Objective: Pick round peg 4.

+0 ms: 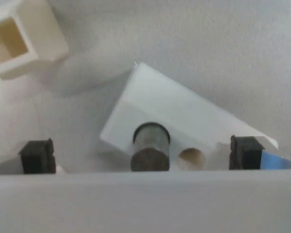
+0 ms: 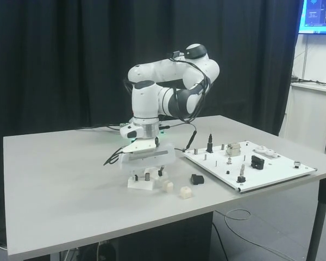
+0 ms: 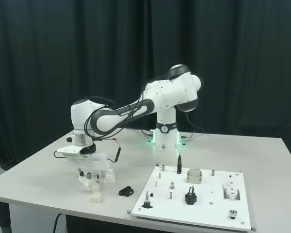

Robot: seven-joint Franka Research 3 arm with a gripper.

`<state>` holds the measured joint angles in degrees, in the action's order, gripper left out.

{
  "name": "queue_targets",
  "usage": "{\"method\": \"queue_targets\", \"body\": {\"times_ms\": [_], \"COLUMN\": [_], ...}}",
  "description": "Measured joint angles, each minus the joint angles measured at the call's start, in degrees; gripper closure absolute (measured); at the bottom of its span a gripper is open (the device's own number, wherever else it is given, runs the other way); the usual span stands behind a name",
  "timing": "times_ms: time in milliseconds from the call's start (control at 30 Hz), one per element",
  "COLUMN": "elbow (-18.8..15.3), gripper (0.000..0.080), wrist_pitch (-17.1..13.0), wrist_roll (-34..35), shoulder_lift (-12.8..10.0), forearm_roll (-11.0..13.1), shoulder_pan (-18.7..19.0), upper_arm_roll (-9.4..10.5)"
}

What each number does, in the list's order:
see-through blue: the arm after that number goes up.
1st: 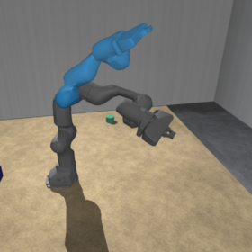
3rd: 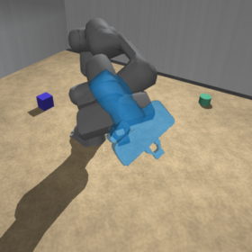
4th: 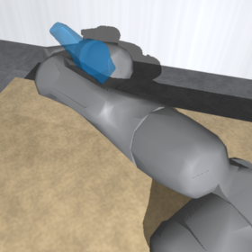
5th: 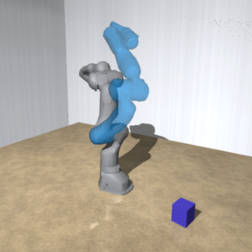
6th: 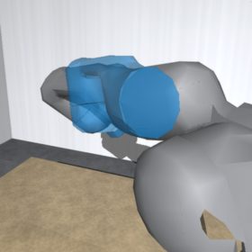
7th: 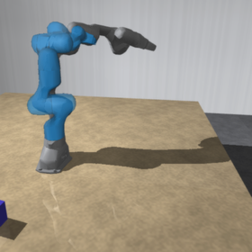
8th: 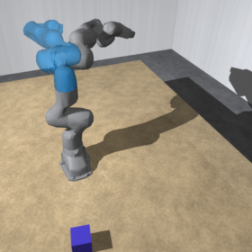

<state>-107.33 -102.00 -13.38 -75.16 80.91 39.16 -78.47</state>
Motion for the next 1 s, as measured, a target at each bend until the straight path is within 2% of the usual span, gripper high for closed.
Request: {"method": "queue_targets", "body": {"times_ms": [533, 567, 733, 767, 1000], "elbow": [0.0, -0.01, -0.03, -0.03, -0.03], "gripper": [0.0004, 0.0192, 0.0192, 0.0354, 0.0354], "wrist_pitch": [-1.34, -1.4, -1.75, -1.84, -2.34], "wrist_roll": [-0.01, 0.0, 0.0, 0.0, -0.01], "shoulder_lift": [0.03, 0.01, -0.05, -0.06, -0.08], "forearm_roll": [0.17, 0.17, 0.14, 0.14, 0.1], "shoulder_pan": [0.56, 0.55, 0.55, 0.55, 0.55], "upper_arm_roll": [-0.5, -0.5, -0.44, -0.4, -0.1]}}
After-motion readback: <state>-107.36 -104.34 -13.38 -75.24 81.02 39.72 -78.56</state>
